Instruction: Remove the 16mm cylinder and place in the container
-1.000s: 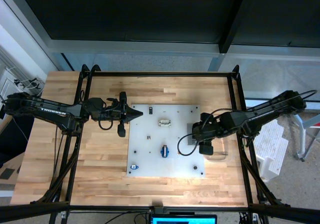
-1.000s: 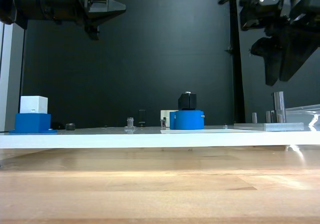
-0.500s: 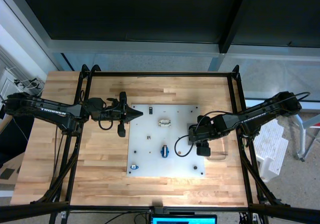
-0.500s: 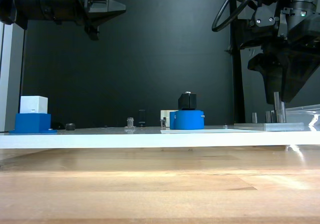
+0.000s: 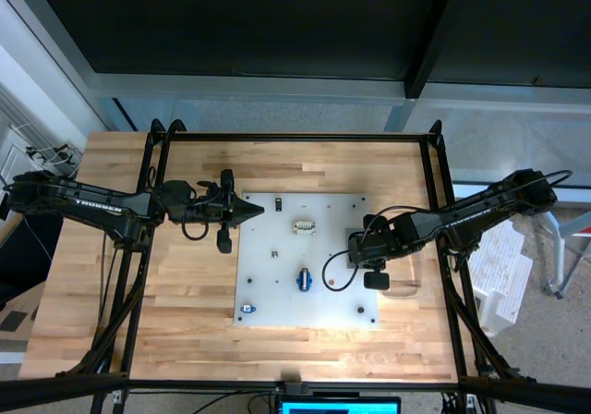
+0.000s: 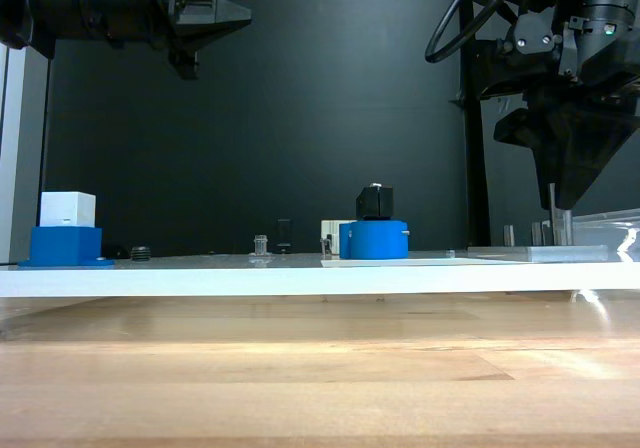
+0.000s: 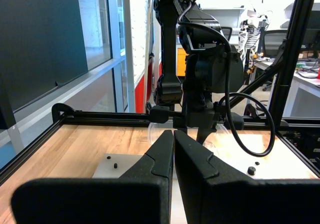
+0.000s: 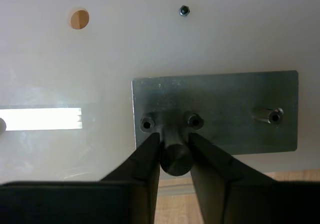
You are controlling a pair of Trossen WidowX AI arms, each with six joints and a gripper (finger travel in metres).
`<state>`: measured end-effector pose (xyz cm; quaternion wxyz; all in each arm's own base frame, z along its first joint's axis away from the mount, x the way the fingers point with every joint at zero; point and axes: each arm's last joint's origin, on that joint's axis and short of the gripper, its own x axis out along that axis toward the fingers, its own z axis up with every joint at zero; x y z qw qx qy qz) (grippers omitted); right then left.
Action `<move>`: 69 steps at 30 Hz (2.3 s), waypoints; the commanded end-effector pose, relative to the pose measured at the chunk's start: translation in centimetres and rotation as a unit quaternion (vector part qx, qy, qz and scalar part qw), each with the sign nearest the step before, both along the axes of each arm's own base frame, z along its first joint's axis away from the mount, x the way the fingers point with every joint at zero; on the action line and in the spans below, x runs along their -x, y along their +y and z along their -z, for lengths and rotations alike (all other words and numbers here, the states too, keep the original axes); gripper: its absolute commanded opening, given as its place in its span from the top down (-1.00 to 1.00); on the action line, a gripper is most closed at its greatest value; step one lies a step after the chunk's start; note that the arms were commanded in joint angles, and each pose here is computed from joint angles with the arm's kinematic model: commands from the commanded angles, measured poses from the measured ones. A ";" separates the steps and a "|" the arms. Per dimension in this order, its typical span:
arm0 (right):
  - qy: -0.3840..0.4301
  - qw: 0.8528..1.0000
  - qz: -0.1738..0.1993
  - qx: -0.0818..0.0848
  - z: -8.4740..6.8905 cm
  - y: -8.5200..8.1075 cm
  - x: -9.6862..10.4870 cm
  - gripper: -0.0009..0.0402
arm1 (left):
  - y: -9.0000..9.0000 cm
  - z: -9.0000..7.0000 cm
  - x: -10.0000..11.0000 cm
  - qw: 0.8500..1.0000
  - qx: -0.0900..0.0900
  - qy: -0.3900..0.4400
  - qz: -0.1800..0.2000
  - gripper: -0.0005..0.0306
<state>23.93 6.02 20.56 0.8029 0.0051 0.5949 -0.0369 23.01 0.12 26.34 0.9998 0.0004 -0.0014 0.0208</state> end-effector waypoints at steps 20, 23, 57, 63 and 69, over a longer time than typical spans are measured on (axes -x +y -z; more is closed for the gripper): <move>-0.029 1.000 0.001 -0.006 -4.7 -1.1 4.3 0.87 | 0.0 0.0 0.0 1.000 0.000 0.000 0.000 0.96; -0.028 1.000 0.001 -0.006 -5.0 -1.3 5.1 0.87 | 0.0 0.0 0.0 1.000 0.000 0.000 0.000 0.96; 0.020 1.000 0.000 0.001 -2.5 -0.5 7.6 0.06 | 0.0 0.0 0.0 1.000 0.000 0.000 0.000 0.96; 0.017 1.000 0.006 -0.001 -2.5 -0.5 7.6 0.05 | 0.0 0.0 0.0 1.000 0.000 0.000 0.000 0.96; 0.016 1.000 0.006 -0.002 -2.5 -0.5 7.6 0.07 | 0.0 0.0 0.0 1.000 0.000 0.000 0.000 0.96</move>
